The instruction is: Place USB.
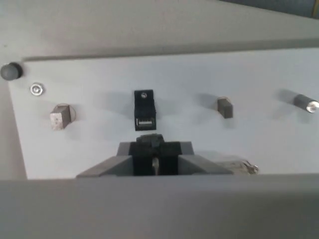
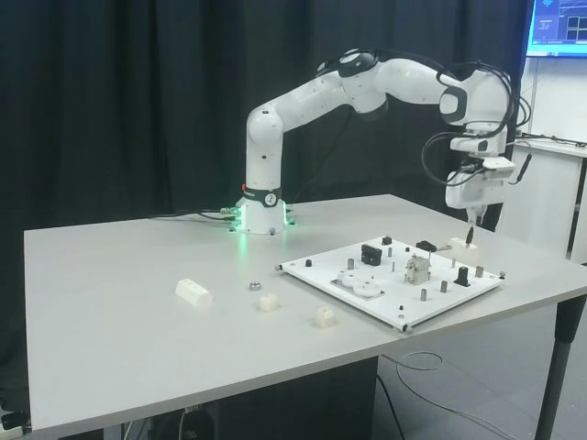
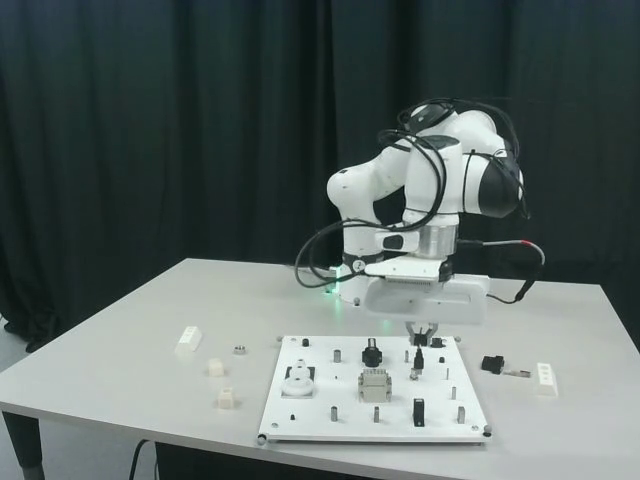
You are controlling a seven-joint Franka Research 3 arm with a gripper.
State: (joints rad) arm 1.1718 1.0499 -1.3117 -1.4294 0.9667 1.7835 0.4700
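My gripper [image 1: 155, 160] [image 3: 419, 338] [image 2: 471, 218] is shut on a small black USB plug [image 1: 149, 141] [image 3: 418, 358] [image 2: 470, 236], held upright with its tip pointing down. Under it, near the right front of the white board [image 3: 310, 420] [image 1: 99, 149], stands the black USB socket [image 1: 144, 110] [image 3: 418, 408] [image 2: 463, 275] with its port facing up. The plug hangs above the socket with a clear gap. In the wrist view the plug's tip sits just short of the port and roughly in line with it.
The board carries metal pegs [image 1: 61, 117] [image 1: 225, 107], a grey box [image 3: 374, 386], white gears [image 3: 297, 380] and a black knob [image 3: 372, 355]. A black connector [image 3: 492, 364] and a white block [image 3: 545, 378] lie to the board's right. White blocks [image 3: 188, 340] [image 3: 227, 399] lie to its left.
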